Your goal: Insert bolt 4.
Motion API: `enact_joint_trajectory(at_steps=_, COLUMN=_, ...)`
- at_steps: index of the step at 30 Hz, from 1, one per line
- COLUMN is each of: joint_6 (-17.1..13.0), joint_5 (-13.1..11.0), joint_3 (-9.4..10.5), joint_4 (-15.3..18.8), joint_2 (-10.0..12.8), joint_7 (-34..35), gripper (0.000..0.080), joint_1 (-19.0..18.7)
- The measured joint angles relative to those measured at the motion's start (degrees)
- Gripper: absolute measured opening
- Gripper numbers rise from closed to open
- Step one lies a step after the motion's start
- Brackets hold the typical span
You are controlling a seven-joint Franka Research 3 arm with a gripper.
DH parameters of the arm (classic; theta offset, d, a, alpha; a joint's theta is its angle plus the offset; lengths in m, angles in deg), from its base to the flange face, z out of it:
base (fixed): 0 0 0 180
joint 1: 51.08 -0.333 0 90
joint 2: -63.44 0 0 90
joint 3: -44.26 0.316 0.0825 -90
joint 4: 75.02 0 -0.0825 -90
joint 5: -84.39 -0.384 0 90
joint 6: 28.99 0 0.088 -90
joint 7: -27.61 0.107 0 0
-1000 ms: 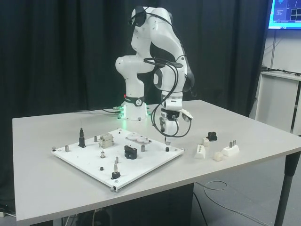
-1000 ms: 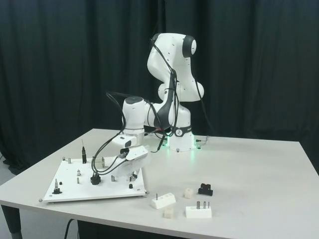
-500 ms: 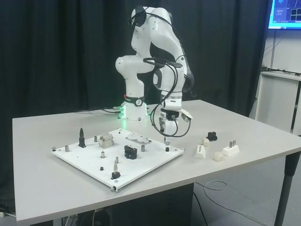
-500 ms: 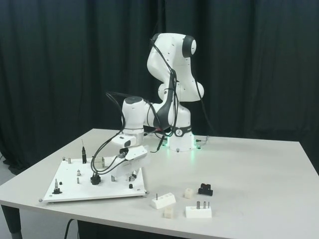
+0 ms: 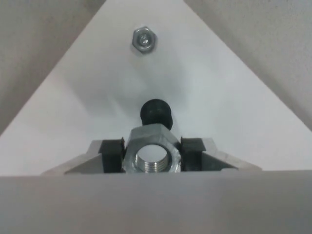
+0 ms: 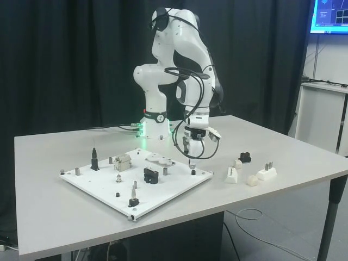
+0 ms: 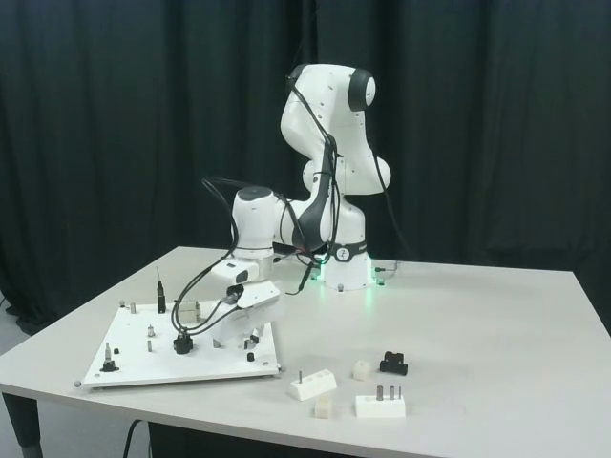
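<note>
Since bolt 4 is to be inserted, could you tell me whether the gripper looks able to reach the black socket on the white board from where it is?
Probably yes: the gripper, shut on the bolt, hangs just above the black socket on the white board, with nothing visible between them.

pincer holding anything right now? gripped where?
Yes. The pincer is shut on the bolt, with a pad on each of two opposite flats of its hex head, above the white board.
</note>
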State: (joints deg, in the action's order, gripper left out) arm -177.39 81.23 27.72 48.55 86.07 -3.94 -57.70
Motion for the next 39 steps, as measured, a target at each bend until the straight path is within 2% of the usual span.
enact_joint_trajectory(at_steps=14, joint_6=0.05, joint_5=0.00, joint_3=0.13, joint_4=-0.78, joint_2=1.28, joint_7=0.00, gripper=0.0243, joint_1=0.01)
enact_joint_trajectory(at_steps=39, joint_6=0.81, joint_5=0.00, joint_3=0.38, joint_4=-1.57, joint_2=2.06, joint_7=0.00, gripper=0.0243, joint_1=0.00)
